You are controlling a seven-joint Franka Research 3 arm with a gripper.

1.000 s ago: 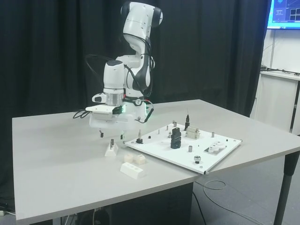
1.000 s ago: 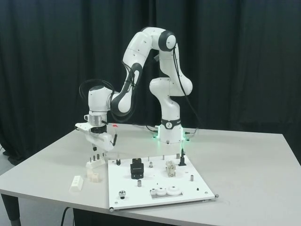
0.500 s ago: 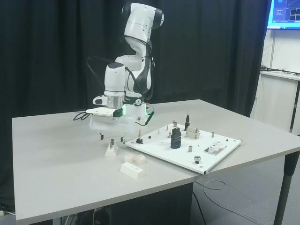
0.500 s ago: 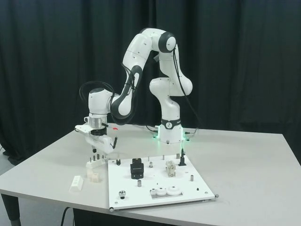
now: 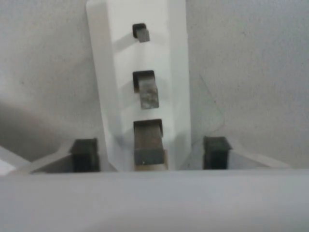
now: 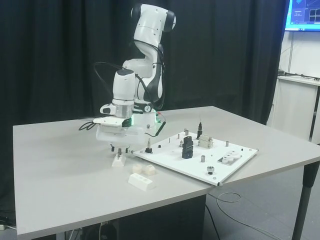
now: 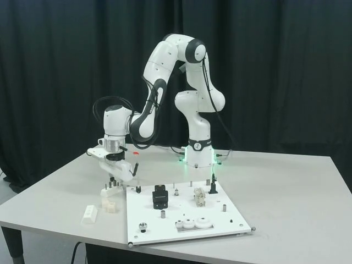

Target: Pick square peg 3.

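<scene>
The gripper (image 5: 149, 153) is hanging open over the white peg holder (image 5: 171, 72), fingers straddling the largest square peg (image 5: 149, 144); closing and lifting are remaining.

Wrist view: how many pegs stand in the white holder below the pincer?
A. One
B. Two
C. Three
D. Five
C: the holder carries three pegs in a row, the far one, the middle one and the near one, which lies between the fingertips of the open pincer.
</scene>
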